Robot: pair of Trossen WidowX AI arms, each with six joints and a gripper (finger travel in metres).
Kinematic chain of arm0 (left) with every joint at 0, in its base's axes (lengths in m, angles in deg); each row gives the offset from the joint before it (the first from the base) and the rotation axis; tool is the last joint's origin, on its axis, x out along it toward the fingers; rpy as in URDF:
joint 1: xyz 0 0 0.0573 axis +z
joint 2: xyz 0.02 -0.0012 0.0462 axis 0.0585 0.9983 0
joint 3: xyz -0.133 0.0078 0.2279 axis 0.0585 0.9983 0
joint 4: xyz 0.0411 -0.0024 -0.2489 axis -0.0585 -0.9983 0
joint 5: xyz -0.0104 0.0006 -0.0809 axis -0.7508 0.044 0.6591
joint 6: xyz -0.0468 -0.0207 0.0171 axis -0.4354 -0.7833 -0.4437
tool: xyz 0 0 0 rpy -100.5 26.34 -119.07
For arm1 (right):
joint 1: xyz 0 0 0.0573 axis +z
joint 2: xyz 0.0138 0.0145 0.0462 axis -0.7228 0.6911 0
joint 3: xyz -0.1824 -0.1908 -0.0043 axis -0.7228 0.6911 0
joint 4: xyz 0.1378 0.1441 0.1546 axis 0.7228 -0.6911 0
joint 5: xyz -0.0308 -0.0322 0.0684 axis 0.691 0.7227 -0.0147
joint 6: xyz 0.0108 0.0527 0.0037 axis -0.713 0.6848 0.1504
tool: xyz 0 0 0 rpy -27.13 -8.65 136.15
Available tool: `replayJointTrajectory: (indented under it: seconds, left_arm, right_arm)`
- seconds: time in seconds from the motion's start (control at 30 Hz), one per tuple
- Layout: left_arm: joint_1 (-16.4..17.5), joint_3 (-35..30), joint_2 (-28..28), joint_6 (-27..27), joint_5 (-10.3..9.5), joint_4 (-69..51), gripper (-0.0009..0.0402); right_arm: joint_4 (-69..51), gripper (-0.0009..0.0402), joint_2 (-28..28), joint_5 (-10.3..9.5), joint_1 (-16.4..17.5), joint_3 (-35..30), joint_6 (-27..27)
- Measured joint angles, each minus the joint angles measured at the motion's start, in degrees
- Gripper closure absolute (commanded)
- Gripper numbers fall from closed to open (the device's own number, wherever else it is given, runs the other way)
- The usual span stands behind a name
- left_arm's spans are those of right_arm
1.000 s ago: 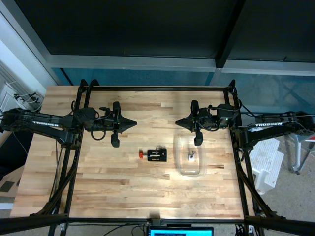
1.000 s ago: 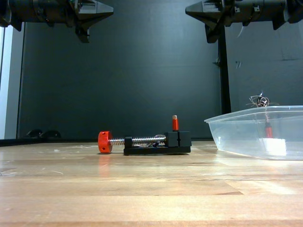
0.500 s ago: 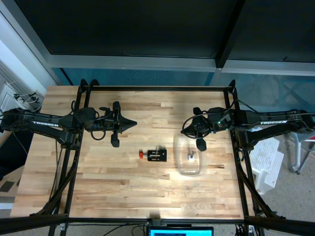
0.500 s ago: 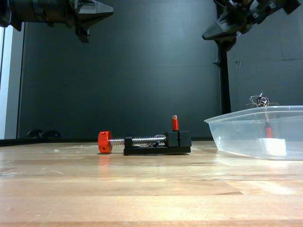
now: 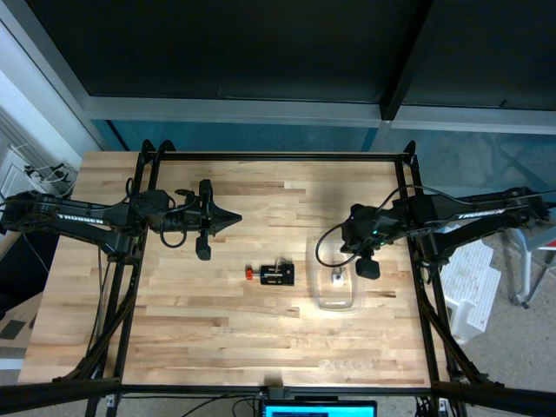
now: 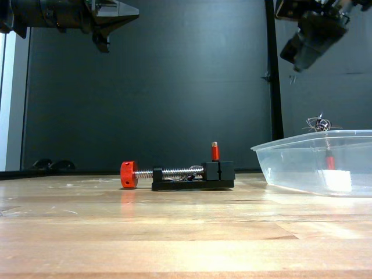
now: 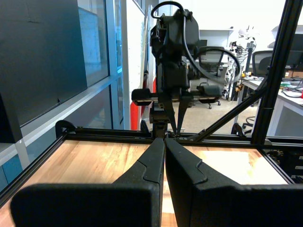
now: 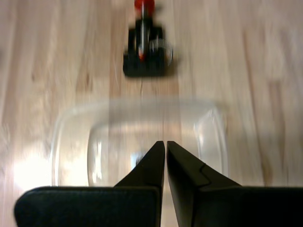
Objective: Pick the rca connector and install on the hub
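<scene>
Two tools (image 7: 164, 138) (image 8: 165, 142) aloft — rca connector (image 5: 337, 277) in tray (image 5: 323, 301)

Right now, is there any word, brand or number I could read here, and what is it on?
"TROSSEN": white letters on the black left arm; its left gripper hangs shut, high above the wooden table.
"TROSSEN": same letters on the black right arm; its right gripper hangs shut above the clear plastic tray.
The small black rectangular hub shows no readable text; the blue screen at the near edge is too small.
</scene>
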State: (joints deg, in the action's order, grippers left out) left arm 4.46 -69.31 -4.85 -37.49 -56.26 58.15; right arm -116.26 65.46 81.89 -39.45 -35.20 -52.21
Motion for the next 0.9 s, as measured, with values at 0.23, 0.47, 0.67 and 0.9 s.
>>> replayJointTrajectory:
  seconds: [0.23, 0.47, 0.67, 0.9]
  left_arm:
    - [0.00, 0.00, 0.00, 0.00, 0.00, 0.02, 0.0392]
    - [0.00, 0.00, 0.00, 0.02, 0.00, 0.00, 0.0392]
    - [0.00, 0.00, 0.00, 0.00, 0.00, 0.00, 0.0392]
    - [0.00, 0.00, 0.00, 0.00, 0.00, 0.02, 0.0392]
  right_arm:
    - [-4.37, 0.0276, 4.72, 0.17, 2.64, -0.22, 2.95]
    - [-5.01, 0.0201, 8.28, 2.67, 4.70, -0.24, 4.48]
    - [-4.42, 0.0192, 10.88, 4.98, 6.75, 0.02, 4.72]
    - [-1.44, 0.0193, 11.80, 5.05, 8.20, 2.34, 4.92]
